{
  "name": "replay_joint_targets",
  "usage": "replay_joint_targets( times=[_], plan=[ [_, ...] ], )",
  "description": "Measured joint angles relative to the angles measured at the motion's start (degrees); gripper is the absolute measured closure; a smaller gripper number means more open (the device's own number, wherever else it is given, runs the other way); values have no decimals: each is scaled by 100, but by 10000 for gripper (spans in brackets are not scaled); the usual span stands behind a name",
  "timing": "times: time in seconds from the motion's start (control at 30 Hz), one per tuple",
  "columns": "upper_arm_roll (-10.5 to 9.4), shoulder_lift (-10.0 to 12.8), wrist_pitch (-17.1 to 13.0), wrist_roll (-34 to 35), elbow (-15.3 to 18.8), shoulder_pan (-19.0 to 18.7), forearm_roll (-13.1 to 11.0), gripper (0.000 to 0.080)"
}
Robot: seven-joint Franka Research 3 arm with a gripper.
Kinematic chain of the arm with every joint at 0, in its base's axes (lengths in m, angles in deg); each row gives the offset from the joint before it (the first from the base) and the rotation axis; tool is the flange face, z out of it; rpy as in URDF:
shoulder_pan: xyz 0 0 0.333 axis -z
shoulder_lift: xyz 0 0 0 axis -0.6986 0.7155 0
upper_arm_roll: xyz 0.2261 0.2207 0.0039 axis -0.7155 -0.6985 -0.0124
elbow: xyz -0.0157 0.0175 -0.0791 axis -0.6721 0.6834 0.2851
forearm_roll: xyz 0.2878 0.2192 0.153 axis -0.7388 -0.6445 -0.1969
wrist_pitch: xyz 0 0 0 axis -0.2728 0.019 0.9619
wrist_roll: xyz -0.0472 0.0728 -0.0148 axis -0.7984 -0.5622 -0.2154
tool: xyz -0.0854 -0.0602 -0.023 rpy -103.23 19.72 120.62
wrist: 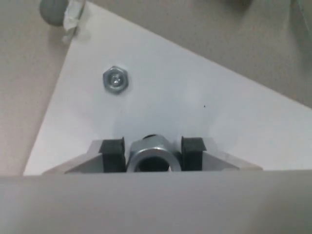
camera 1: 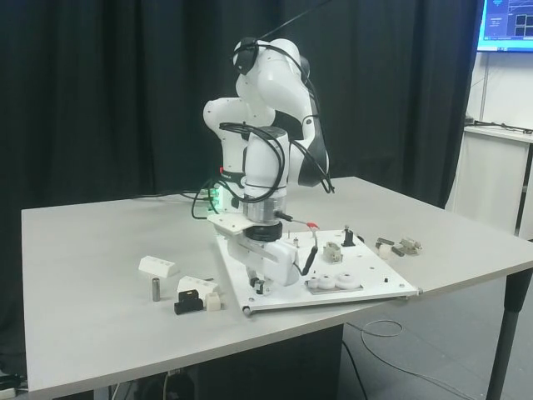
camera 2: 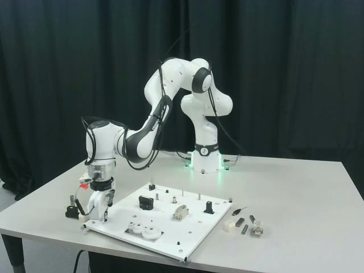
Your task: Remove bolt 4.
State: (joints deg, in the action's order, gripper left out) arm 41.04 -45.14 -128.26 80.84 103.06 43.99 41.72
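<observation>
The bolt (wrist: 151, 155), a grey metal hex head with a round bore, stands on the white board (wrist: 195, 97) near one of its corners. My gripper (wrist: 152, 152) is down at the board and open, one black pad (wrist: 113, 153) on each side of the bolt with narrow gaps showing. A second hex bolt (wrist: 115, 79) sits flat in the board farther off. The first room view shows the gripper (camera 1: 262, 283) low over the board's (camera 1: 366, 287) near left end. In the second room view the gripper (camera 2: 98, 219) is at the left corner of the board (camera 2: 187, 233).
Loose parts lie on the table beside that board end: a white block (camera 1: 158, 266), a black cylinder (camera 1: 156, 288) and a black and white piece (camera 1: 196, 297). White gears (camera 1: 337, 282) and small fixtures stand on the board. More small parts (camera 2: 250, 224) lie past its other end.
</observation>
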Motion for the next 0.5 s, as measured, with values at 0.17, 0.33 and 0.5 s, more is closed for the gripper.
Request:
replay_joint_targets(
  times=[0.17,0.33,0.5],
  plan=[
    [0,4,0,-380,-5,1,1,557],
    [-1,5,0,-817,-8,1,1,557],
    [-5,5,0,-1291,-10,1,1,557]
  ],
)
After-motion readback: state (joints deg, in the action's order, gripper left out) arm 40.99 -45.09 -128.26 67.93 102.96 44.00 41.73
